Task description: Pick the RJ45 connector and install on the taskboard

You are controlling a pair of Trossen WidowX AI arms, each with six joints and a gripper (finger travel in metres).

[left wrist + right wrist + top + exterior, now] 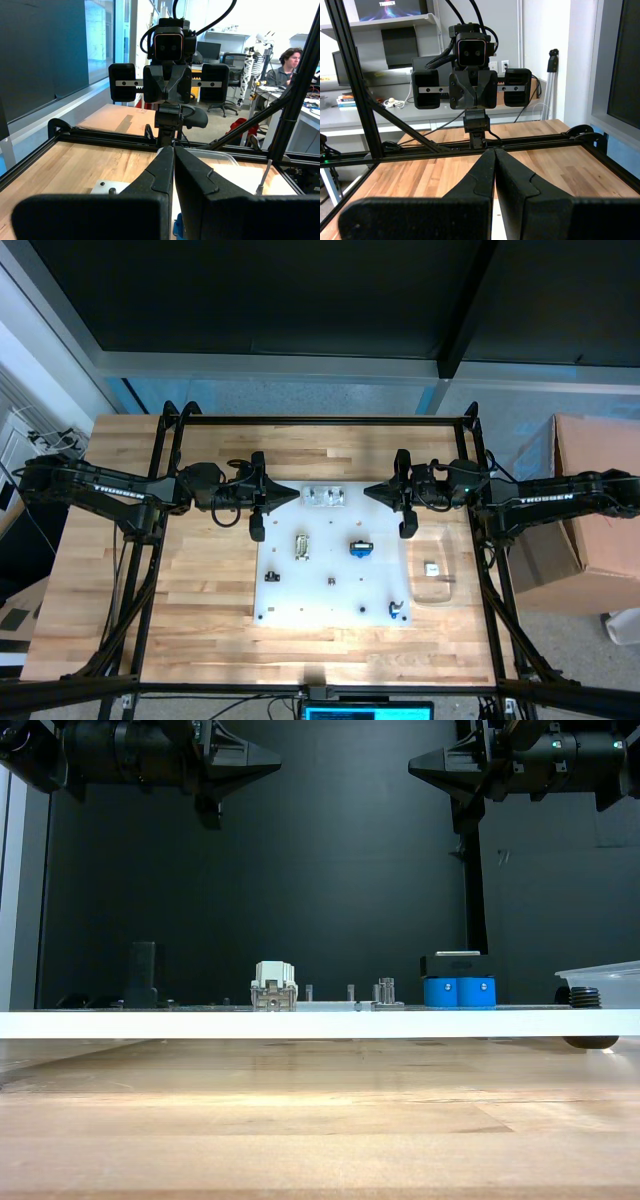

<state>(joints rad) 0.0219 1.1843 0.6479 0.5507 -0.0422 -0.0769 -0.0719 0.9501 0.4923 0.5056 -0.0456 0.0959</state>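
While aloft, left gripper (297, 495) and right gripper (366, 492) closed; connector (396, 606) seemingly in jack (400, 615).

The left tool (297, 494) and right tool (366, 491) are black. The board (320, 605) is white, its jack (398, 611) blue. The bench (200, 580) is stripy light brown wood. The tray (440, 595) is clear.

The left gripper (173, 148) holds its fingers (159, 172) together above the desk (75, 160). The right gripper (167, 92) faces it, likewise closed.
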